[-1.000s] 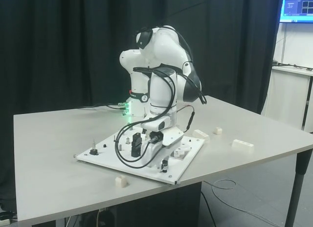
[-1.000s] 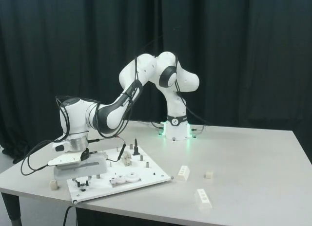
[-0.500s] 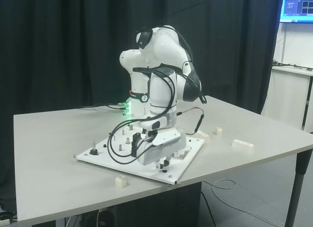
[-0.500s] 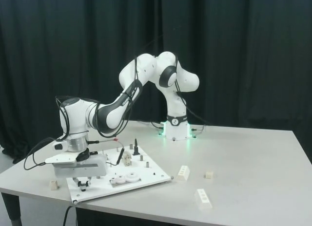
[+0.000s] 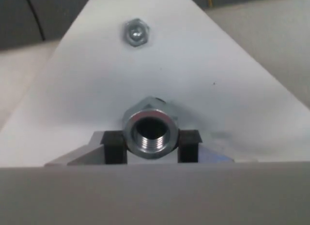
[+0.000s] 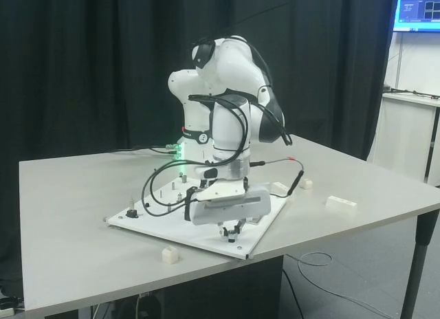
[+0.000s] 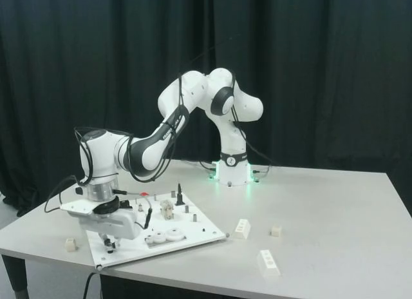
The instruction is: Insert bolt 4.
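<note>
No text you can read anywhere: the screen [image 6: 416, 9] at the first room view's upper corner shows only unreadable marks; board [image 6: 265, 223], arm [image 7: 151, 147] and blocks bear no labels

— Bright or dim?

— Bright and even across the grey table [image 6: 69, 195], lit from above. Only a soft shadow on the white board [image 6: 137, 219] beneath the arm [image 6: 227, 78].

— Anything darker?

— Black curtain [image 7: 322, 67] behind, swallowing nearly all light. Green glow [image 7: 212, 176] at the arm's base, spilling slightly onto the table.

— Glare?

— Glowing screen [image 6: 418, 9] in the upper corner of the first room view. In the wrist view, bright glints on the threaded bolt [image 5: 150, 133] clamped in the end effector [image 5: 151, 146], with faint shading around it.
</note>
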Robot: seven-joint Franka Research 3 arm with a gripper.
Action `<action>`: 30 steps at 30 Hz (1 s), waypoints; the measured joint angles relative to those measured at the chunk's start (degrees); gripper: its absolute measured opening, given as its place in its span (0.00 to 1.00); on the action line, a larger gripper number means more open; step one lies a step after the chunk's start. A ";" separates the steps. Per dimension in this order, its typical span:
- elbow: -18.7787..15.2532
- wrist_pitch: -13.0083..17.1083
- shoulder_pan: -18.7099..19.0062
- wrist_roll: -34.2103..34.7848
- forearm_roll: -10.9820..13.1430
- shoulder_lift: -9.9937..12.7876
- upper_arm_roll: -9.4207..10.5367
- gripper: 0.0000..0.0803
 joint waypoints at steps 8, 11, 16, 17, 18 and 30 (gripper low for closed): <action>-0.13 0.24 0.25 13.15 -0.03 -0.03 -0.05 0.28; -0.19 0.42 0.37 19.74 -0.04 -0.04 -0.05 0.28; -0.66 0.98 0.60 27.65 -0.04 -0.24 -0.05 0.28; -0.85 1.19 0.67 29.12 -0.04 -0.34 -0.06 0.28; -1.08 1.44 0.75 30.54 -0.04 -0.44 -0.06 0.28; -4.02 4.87 2.06 48.97 -1.11 -1.71 -0.15 0.28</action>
